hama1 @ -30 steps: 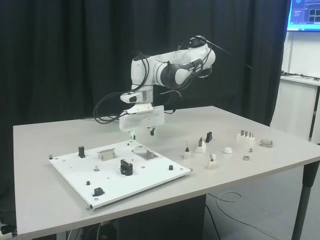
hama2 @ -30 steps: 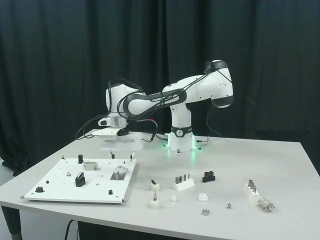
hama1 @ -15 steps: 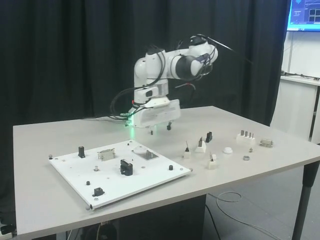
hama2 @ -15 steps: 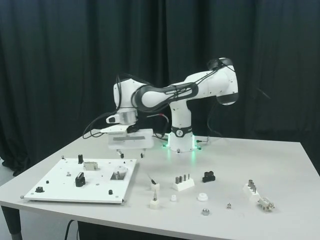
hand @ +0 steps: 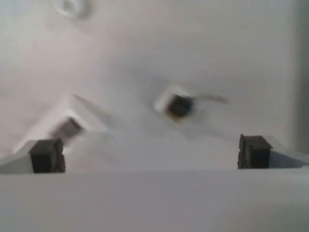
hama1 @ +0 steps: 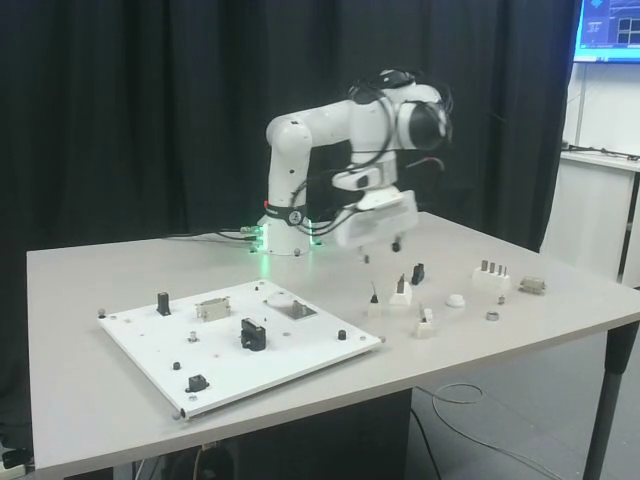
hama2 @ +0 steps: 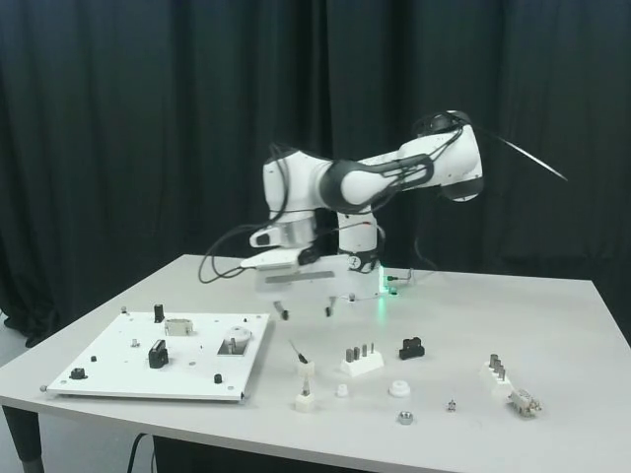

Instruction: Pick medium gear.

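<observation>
Above the smooth grey table [hama1: 120, 290], the empty end effector [hama2: 307, 311] hangs with fingers apart, beside the flat white board [hama1: 300, 345].

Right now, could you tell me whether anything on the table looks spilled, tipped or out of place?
Nothing stands out. The white board lies flat, the small parts stand apart beside it, and the gripper hangs above the table, touching nothing.

White board [hama1: 290, 352] lying on grey table [hama1: 90, 280]; black clamp [hama2: 411, 348], white peg block [hama2: 360, 362] and small nut [hama2: 404, 418] sitting beside it.
</observation>
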### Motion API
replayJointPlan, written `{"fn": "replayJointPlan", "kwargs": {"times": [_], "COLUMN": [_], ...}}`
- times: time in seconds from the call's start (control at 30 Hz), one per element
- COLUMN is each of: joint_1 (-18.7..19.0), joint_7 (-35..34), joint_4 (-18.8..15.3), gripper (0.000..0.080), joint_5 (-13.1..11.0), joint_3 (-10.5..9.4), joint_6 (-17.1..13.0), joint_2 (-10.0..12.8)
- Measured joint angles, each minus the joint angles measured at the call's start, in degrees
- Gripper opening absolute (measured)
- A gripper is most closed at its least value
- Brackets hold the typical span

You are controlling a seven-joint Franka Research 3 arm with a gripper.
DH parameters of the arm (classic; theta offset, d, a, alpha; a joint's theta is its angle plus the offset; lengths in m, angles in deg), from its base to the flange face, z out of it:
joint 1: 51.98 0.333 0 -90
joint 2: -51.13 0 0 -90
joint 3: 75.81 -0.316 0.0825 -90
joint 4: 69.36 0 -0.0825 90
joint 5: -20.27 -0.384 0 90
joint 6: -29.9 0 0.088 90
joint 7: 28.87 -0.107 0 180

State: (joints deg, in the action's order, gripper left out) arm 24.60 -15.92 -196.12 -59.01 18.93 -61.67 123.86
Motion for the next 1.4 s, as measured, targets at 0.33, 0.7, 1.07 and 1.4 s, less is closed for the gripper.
{"fn": "replayJointPlan", "kwargs": {"times": [0.33,0.7,1.07,1.4], "joint_1": [5.06,8.06,9.45,9.57], "joint_7": [-7.23,-13.39,-17.78,-20.54], "joint_4": [4.09,7.13,9.52,11.74], "gripper": [0.08,0.08,0.08,0.08], "joint_5": [0.0,0.0,0.0,0.0], "joint_3": [-2.66,-8.43,-13.18,-16.13], "joint_6": [-2.52,-8.7,-13.19,-15.34], "joint_2": [0.0,-0.26,-0.64,-0.66]}}
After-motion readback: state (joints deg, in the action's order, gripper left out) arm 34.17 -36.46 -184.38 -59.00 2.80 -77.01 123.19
